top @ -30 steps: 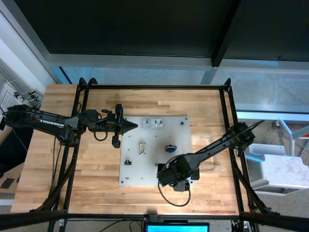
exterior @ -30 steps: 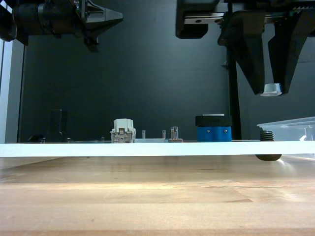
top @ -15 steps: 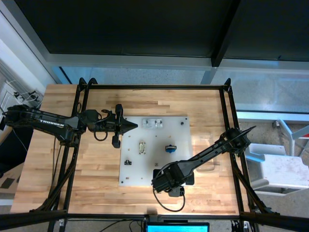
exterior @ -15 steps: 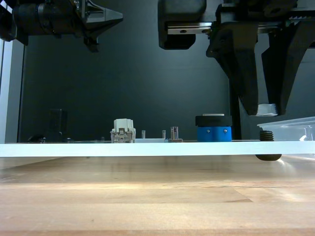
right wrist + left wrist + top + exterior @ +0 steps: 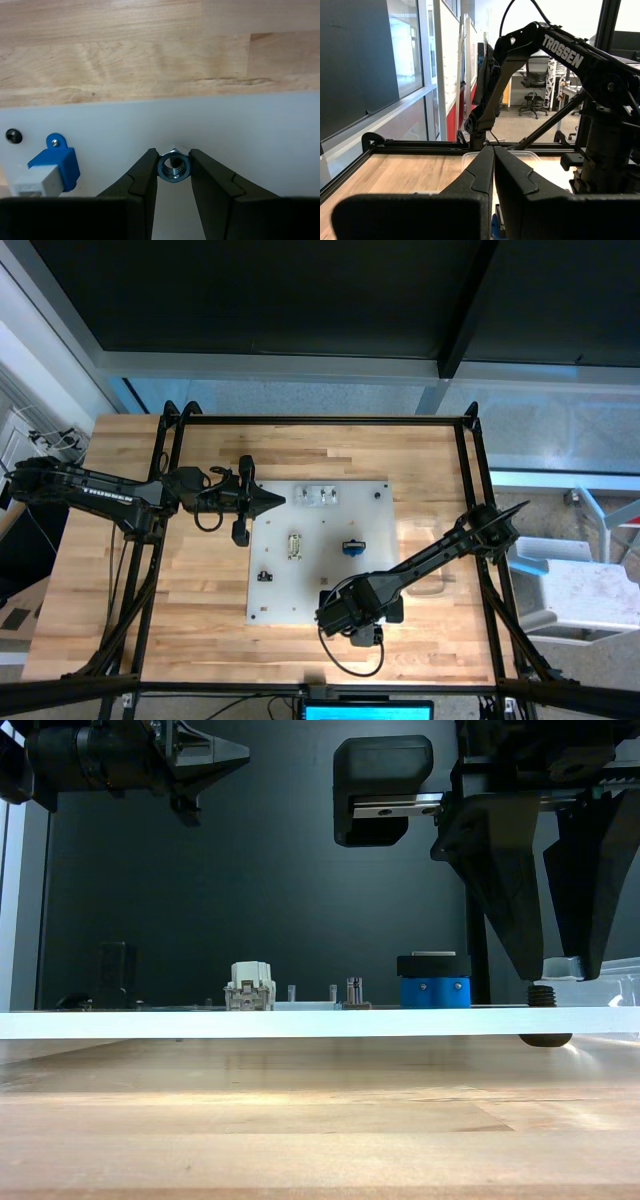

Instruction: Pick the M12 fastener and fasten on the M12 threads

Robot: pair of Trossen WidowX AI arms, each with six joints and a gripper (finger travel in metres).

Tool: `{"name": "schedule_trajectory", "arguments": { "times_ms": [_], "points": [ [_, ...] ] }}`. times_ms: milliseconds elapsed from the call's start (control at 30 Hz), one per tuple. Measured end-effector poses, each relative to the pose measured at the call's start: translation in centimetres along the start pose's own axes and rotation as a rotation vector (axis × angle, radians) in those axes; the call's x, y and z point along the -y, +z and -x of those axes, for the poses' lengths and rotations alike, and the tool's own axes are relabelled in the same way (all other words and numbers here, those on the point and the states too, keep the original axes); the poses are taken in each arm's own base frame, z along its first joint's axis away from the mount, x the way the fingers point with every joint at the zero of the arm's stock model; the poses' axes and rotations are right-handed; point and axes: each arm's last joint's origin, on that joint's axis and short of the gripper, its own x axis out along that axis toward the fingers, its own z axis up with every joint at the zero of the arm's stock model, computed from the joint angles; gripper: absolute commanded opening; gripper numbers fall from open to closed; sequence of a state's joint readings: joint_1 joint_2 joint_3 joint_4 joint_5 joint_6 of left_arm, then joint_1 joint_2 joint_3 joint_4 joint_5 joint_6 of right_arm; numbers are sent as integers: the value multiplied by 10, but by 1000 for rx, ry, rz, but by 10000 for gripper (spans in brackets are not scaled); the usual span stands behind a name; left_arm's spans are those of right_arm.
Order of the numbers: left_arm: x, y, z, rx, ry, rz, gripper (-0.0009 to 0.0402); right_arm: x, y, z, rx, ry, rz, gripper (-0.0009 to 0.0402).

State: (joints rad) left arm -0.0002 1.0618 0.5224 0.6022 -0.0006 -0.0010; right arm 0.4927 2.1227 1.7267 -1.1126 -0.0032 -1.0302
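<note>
The right gripper (image 5: 173, 156) is clamped on the M12 nut (image 5: 174, 167), a small silver hexagon with a shiny threaded bore. It sits just above the bare black ribbed stud (image 5: 541, 994), near the white board (image 5: 290, 600) near right edge. The left gripper (image 5: 493, 155), fingers pressed together, hangs high by the board's far left edge.

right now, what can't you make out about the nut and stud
Stud: high view, hidden under the right gripper; right wrist view, not seen past the nut.
Nut touching stud or not: low view, fingers block the gap.
Board under the left gripper, parked over its far left edge: left wrist view, fingers cover it.
</note>
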Motion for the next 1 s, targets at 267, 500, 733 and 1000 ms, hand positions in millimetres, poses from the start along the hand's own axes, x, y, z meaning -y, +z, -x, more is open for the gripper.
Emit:
{"name": "schedule_trajectory", "arguments": {
  "times_ms": [267, 500, 733, 1000],
  "points": [
    [0, 0, 0, 0, 0, 0, 0, 3, -4, -1, 2, -9, -11, 0],
    [0, 0, 0, 0, 0, 0, 0, 3, -6, -6, 7, -16, -15, 0],
    [0, 0, 0, 0, 0, 0, 0, 2, -6, -9, 12, -23, -15, 0],
    [0, 0, 0, 0, 0, 0, 0, 3, -6, -10, 17, -28, -33, 0]
  ]
}}
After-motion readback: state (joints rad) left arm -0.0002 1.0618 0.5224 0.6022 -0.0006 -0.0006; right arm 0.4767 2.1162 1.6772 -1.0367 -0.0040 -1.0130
